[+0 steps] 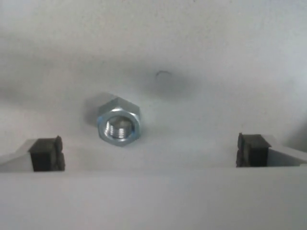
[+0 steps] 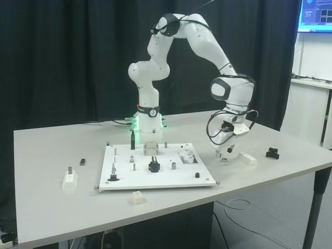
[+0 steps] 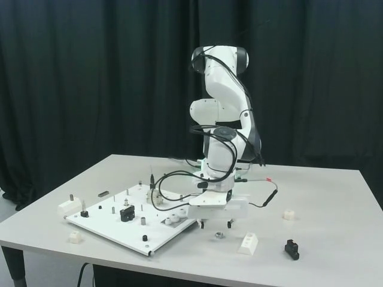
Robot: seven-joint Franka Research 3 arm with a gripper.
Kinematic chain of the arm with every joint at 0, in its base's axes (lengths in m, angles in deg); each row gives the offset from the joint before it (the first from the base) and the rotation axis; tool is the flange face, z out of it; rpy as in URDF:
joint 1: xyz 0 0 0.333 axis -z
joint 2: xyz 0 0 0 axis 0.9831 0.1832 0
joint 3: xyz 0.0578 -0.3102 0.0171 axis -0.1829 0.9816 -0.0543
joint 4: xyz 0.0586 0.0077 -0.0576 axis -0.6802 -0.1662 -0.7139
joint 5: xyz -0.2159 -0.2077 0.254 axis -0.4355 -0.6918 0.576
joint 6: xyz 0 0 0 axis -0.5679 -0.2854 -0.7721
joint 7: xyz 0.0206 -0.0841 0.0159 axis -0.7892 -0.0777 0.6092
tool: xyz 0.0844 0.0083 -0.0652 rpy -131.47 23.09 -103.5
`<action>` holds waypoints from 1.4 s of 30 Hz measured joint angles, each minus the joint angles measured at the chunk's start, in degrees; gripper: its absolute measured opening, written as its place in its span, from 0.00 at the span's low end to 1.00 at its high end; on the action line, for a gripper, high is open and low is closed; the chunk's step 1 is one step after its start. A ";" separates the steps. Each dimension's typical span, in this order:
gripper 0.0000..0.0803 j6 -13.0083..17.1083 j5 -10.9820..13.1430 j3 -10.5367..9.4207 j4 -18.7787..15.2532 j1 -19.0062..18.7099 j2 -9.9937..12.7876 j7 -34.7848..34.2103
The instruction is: Pick bolt 4.
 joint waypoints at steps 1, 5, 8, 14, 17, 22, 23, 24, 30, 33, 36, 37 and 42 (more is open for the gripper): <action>1.00 0.85 0.00 -0.09 -0.75 -0.01 -0.32 0.00; 1.00 4.06 0.00 -0.44 -3.64 -0.03 -1.60 0.00; 1.00 6.21 0.00 -0.67 -5.50 -0.03 -2.43 0.00; 1.00 8.53 0.37 -0.73 -7.30 0.00 -3.03 -0.06; 1.00 8.91 1.11 -0.72 -7.54 0.05 -3.01 -0.06; 1.00 8.96 2.66 -0.67 -7.56 0.15 -2.87 -0.06; 1.00 8.96 2.84 -0.67 -7.56 0.17 -2.83 -0.06; 1.00 8.96 3.03 -0.67 -7.55 0.18 -2.78 -0.06; 1.00 9.19 3.36 -0.69 -7.51 0.18 -2.50 0.05; 1.00 9.48 3.36 -0.74 -7.46 0.18 -2.30 0.15; 1.00 9.94 3.37 -0.79 -7.36 0.18 -2.00 0.20; 1.00 10.17 3.37 -0.81 -7.32 0.18 -1.87 0.22; 1.00 10.76 3.40 -0.89 -7.06 0.18 -1.19 0.32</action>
